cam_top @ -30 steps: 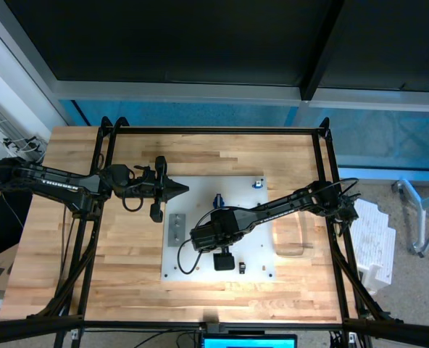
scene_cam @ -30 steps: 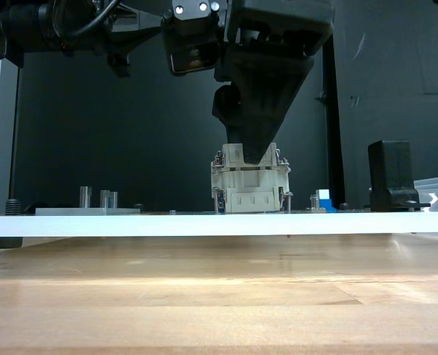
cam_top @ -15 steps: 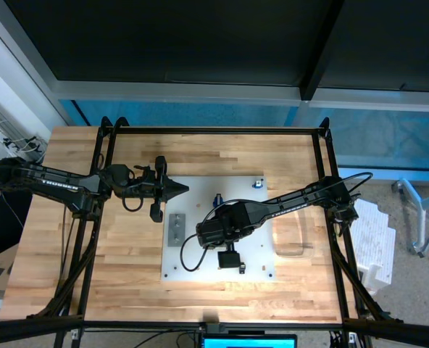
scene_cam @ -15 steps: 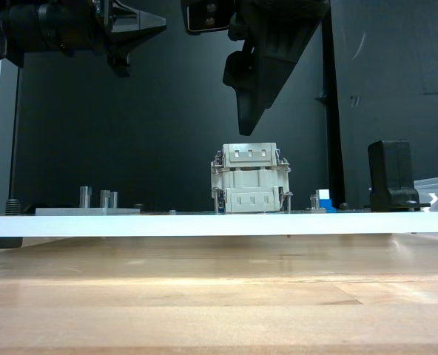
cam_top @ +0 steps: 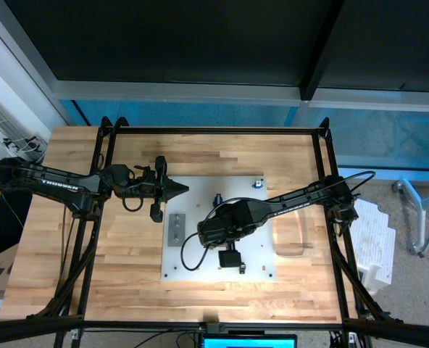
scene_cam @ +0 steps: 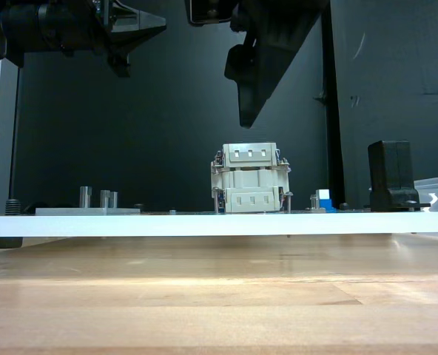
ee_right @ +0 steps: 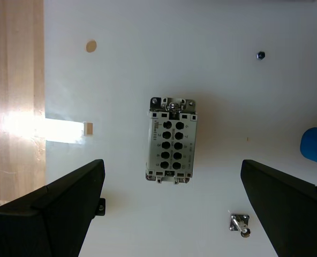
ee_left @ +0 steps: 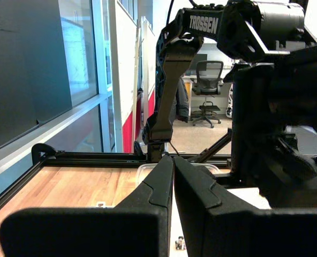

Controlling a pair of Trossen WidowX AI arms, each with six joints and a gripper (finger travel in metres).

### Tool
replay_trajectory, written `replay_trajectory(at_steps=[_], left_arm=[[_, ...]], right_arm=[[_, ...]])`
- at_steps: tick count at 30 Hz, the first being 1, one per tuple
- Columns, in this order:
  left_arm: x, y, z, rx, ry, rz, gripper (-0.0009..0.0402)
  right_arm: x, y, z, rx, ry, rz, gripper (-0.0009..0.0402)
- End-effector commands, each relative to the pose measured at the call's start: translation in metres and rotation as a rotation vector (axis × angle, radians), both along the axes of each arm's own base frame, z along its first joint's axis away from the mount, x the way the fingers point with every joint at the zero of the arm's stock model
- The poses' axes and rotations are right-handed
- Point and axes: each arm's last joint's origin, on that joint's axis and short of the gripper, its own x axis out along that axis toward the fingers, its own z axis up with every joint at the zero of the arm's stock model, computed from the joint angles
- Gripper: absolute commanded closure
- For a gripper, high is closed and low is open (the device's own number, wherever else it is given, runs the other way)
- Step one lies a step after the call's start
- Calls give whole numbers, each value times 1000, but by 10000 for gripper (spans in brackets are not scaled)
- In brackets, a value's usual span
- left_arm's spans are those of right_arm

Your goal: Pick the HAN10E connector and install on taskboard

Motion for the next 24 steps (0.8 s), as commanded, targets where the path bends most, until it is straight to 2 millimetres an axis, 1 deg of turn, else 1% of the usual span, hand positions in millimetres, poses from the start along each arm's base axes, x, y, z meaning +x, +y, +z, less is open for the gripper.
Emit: replay_trajectory(at_steps=[1,5,11,14,19,24], left_arm=[[0,0,0,0,-1,0,392],[0,0,0,0,-1,0,392],[0,0,0,0,-1,0,392],[0,0,0,0,-1,0,392],[0,0,0,0,-1,0,392],[0,0,0,0,-1,0,392]], right_arm=[[-10,-6,12,10,-39,-7,36],[-25,-19,22,26,-104,-28,36],[-50,-42,29,7,-210,-69,36],[-59,-55,32,9,-272,-78,46],[-75,-72,39,8,-355,-93,90],[-89,-87,46,12,-436,-132,155]])
